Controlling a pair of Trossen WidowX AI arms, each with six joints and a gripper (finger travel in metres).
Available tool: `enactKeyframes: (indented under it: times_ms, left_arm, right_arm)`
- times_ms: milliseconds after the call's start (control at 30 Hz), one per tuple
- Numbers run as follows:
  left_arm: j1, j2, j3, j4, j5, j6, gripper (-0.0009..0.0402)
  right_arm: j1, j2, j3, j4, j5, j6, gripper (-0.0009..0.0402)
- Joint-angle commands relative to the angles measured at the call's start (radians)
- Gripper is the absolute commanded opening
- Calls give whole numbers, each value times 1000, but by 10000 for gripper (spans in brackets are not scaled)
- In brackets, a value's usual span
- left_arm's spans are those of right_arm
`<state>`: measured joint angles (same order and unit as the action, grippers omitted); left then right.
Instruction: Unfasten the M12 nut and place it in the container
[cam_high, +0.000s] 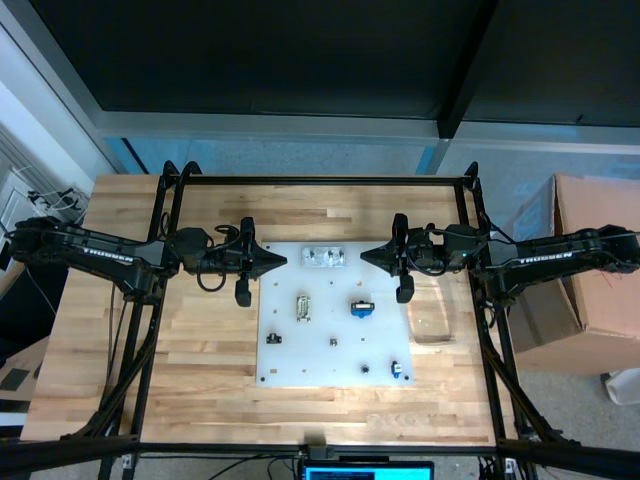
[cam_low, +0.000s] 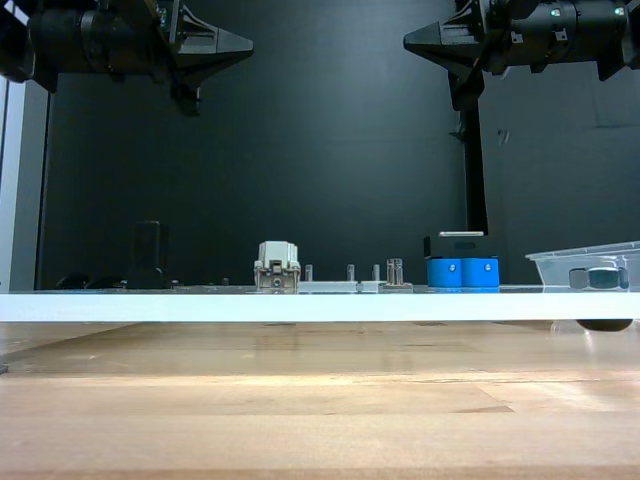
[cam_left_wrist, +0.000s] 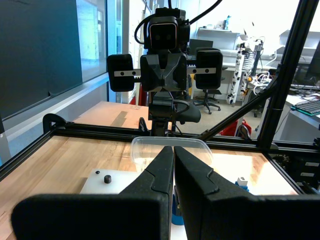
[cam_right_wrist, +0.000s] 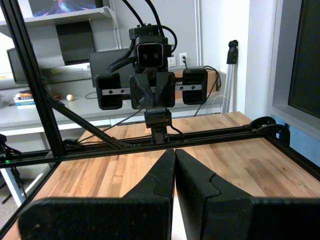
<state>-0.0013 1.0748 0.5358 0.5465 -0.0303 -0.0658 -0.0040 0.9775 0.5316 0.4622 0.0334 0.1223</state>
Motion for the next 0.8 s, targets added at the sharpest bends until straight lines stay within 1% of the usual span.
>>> enactKeyframes:
  times_ms: [33,400,467,533,633,800]
  left_arm:
    - [0,0,0,1,0,0,0]
    - [0,0,0,0,0,0,0]
    - [0,0,0,1,0,0,0]
    - [0,0,0,1,0,0,0]
    - [0,0,0,0,0,0,0]
    - [0,0,0,0,0,0,0]
  right_arm:
    - [0,0,0,0,0,0,0]
    - [2,0,0,8,0,0,0]
    - [4,-2,12,-7,-3,38,0]
    - [8,0,55,-103,-21,71,0]
    - [34,24,158,-350,-25,71,0]
    - [121,131,346,-690,-23,87,0]
